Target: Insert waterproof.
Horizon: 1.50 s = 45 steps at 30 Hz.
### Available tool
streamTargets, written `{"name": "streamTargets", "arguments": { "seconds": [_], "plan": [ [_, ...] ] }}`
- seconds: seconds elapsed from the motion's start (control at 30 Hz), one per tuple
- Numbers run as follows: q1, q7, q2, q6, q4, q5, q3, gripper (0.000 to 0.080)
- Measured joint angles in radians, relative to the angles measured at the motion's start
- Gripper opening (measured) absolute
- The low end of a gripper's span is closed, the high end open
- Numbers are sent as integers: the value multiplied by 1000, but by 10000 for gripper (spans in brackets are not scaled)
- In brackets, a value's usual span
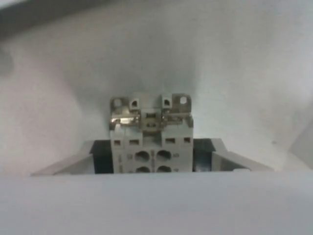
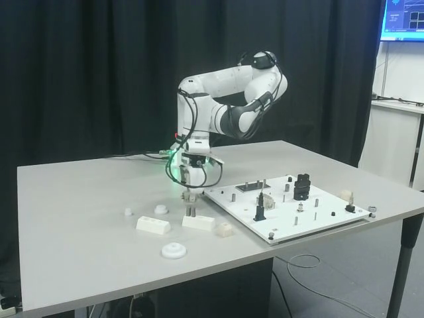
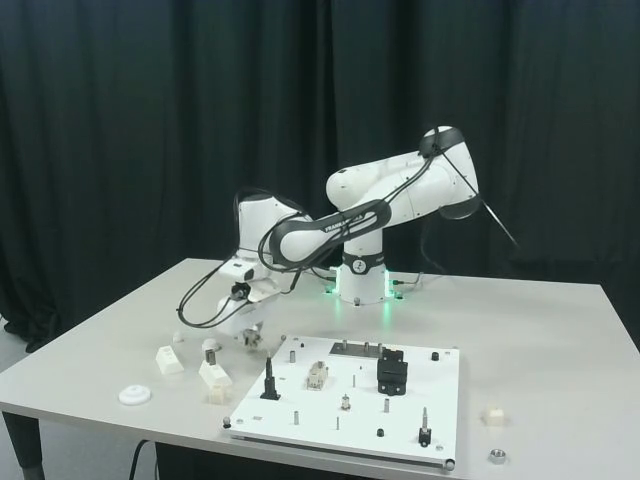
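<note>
Grey table (image 2: pixel 79 199) carries the whole scene, and the white arm (image 2: pixel 225 86) is folded over and reaching down to a spot just off the board (image 2: pixel 281 228), the white plate that holds the sockets and pegs. Beside that board, on the bare table, sits a low white block (image 2: pixel 199 222). Standing upright on it is a small dark plug (image 2: pixel 191 211), which I take to be the waterproof part, though it is too small to be sure. So the task's thing is off the board, not in any socket on it.

And there's the claw (image 2: pixel 190 196), hanging above the plug with a clear gap and pointing straight down! Whether it is apart or together I cannot tell from here, and I cannot pick the plug out in the wrist view either.

My read: this is the pick-up, with the insertion itself not begun. To do it well, centre over the plug before dropping, because the second room view puts the claw a touch nearer the board than the plug. Come down vertically and keep off the block. Grip low enough on the plug that it cannot tilt, and squarely, since a crooked hold would carry over to the board. Lift straight up so the block stays put. Which socket on the board takes the plug I can't make out, so that needs checking before the carry across.
</note>
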Motion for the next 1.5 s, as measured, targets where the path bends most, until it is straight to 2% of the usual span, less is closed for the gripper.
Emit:
{"name": "streamTargets", "arguments": {
  "seconds": [0.4, 1.1, 1.3, 1.5],
  "plan": [
    [16, 45, -2, 0, 5, -24, -44, 318],
    [29, 176, -7, 10, 29, -76, -97, 318],
    [30, 278, -13, 6, 40, -84, -113, 318],
    [44, 428, -16, -35, 55, -85, -139, 318]
  ]
}}
